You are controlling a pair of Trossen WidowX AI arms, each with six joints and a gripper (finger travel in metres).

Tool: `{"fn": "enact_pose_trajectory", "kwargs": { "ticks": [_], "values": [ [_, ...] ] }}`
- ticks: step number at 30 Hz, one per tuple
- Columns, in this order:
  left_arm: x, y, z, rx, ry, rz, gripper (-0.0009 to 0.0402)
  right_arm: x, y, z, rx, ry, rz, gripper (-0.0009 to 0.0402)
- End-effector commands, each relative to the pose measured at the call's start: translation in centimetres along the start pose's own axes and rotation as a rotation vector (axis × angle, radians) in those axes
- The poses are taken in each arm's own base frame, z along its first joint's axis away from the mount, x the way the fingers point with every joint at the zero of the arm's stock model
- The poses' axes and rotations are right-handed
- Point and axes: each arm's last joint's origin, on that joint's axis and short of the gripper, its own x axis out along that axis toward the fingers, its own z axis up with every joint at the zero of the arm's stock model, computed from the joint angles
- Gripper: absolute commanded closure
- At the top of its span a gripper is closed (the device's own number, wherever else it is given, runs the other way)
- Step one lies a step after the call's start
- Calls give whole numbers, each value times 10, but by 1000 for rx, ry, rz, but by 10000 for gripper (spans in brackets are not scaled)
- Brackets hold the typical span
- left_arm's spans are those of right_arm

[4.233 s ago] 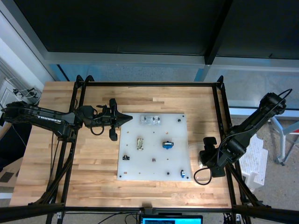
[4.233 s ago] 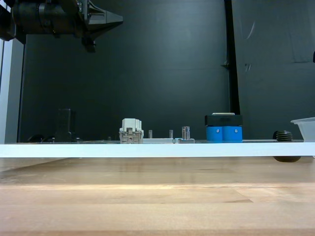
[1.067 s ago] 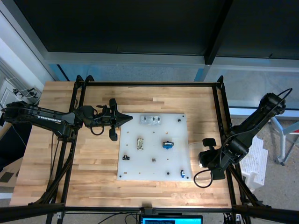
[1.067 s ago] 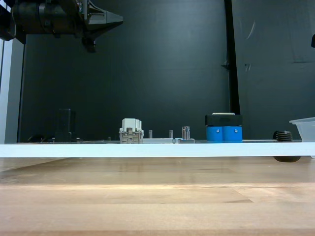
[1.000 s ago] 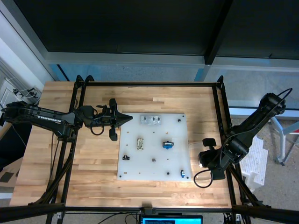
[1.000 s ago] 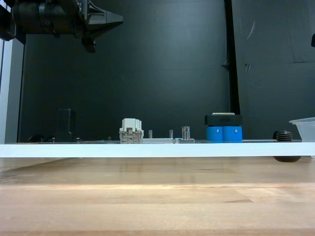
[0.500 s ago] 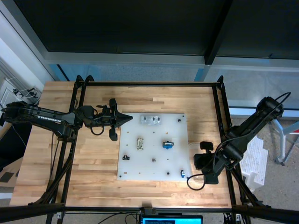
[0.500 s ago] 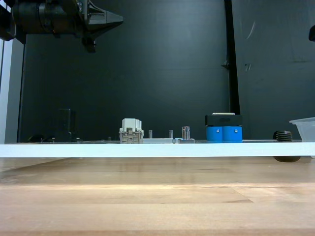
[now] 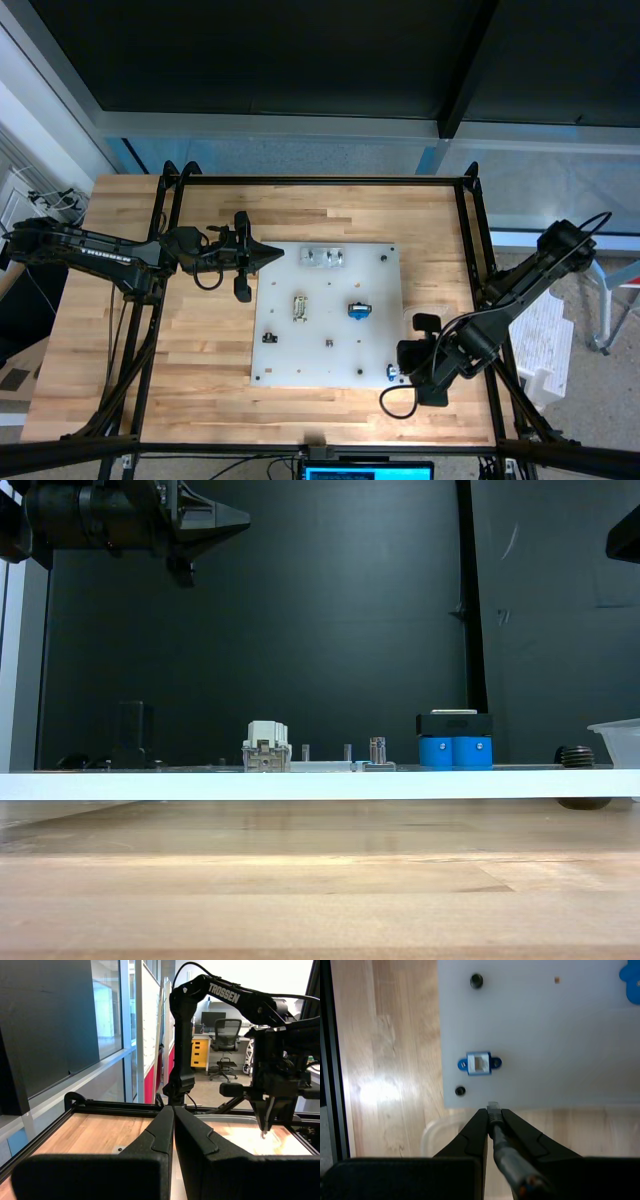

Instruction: Pick the RJ45 connector and install on taskboard

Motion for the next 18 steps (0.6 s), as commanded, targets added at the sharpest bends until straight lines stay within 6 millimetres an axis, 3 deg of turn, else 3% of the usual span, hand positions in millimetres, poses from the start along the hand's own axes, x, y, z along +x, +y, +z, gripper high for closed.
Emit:
{"fn": "enact_pose_trajectory", "kwargs": {
  "ticks": [1, 18],
  "values": [
    [0, 0, 0, 0, 0, 0, 393, 3, 3, 6, -2, 1, -4, 393],
    [0, 0, 0, 0, 0, 0, 393, 21, 11, 25, -24, 19, -32, 393]
  ]
}}
